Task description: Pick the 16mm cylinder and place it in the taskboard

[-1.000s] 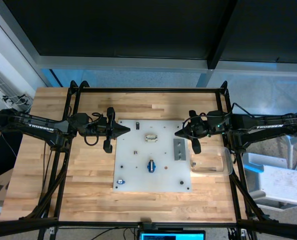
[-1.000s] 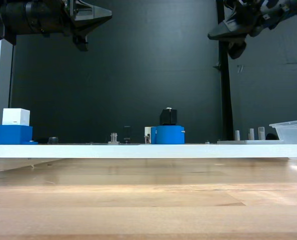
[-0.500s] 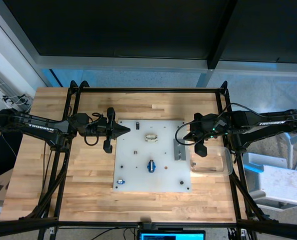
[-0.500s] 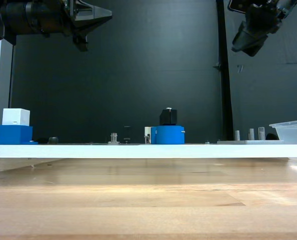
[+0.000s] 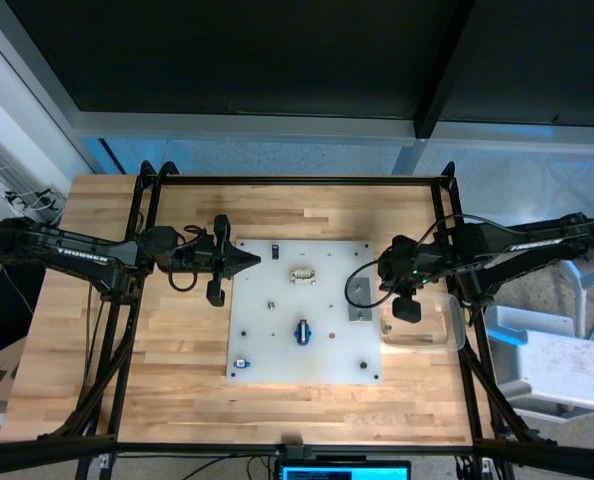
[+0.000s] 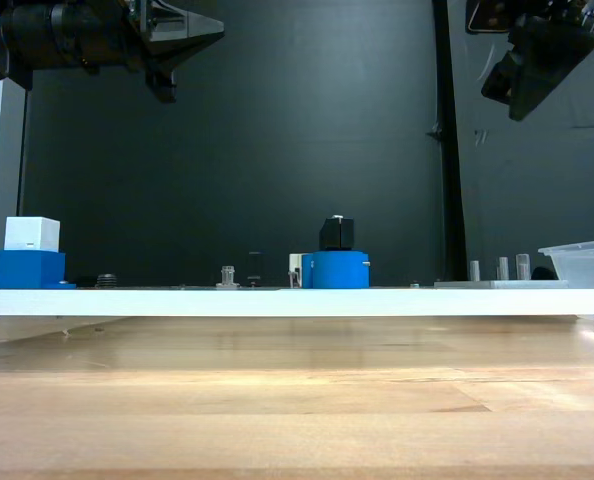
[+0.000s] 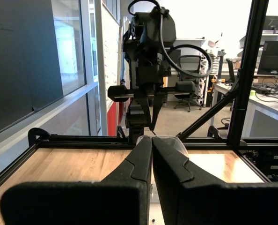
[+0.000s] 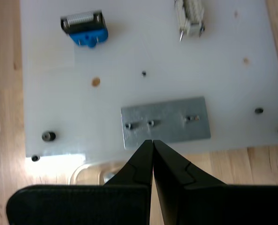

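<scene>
While the right gripper is hovering high above the work with its two fingers pressed together and holding nothing, its tips are pointing down at the seam where the grey metal block on the taskboard is meeting the clear tray. Just beneath that hand, in the tray corner nearest the fingertips, a small pale thing is lying. It is probably the 16mm cylinder, though it is too small to be sure. If it is a short metal peg, it is likely going to feel stiff, dense for its size and slick, and it may be rolling at a touch. The fingers will therefore be needing to open first and then close across its round side near the middle. Well away from this hand, over the opposite edge of the board, the left gripper is hanging parked, its fingers likewise closed on nothing.
</scene>
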{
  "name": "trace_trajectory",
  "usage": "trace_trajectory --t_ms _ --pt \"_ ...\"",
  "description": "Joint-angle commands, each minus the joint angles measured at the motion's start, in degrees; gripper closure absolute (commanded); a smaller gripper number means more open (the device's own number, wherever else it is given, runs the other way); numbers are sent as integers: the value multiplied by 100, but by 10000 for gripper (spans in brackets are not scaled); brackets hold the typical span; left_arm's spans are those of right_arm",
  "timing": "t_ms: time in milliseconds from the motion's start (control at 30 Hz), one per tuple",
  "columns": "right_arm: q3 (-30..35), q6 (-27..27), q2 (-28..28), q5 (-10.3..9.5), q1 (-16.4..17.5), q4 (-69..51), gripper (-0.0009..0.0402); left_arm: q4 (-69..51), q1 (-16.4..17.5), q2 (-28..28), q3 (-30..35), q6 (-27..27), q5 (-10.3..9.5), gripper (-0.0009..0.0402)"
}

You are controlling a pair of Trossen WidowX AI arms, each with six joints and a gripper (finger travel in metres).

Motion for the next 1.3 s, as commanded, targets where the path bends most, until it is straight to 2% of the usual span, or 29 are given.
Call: trace_trajectory --t_ms 33,133,233,567,667,1033,1300 --pt "201 63 247 -9 57 -286 393 2 0 0 2 2 0 393" --pt "376 107 483 -59 79 -520 393 2 0 0 2 2 0 393" --pt "496 118 660 -219 111 -654 393 2 2 0 2 0 0 393" --pt "872 262 1349 -219 474 -1244 393 2 2 0 2 2 0 393" --pt "887 289 1462 -356 546 -1290 393 2 0 0 2 2 0 393" --pt "811 608 1554 -341 863 -1335 393 2 2 0 2 2 0 393" --pt "789 619 1552 -295 896 -1478 393 2 0 0 2 2 0 393"
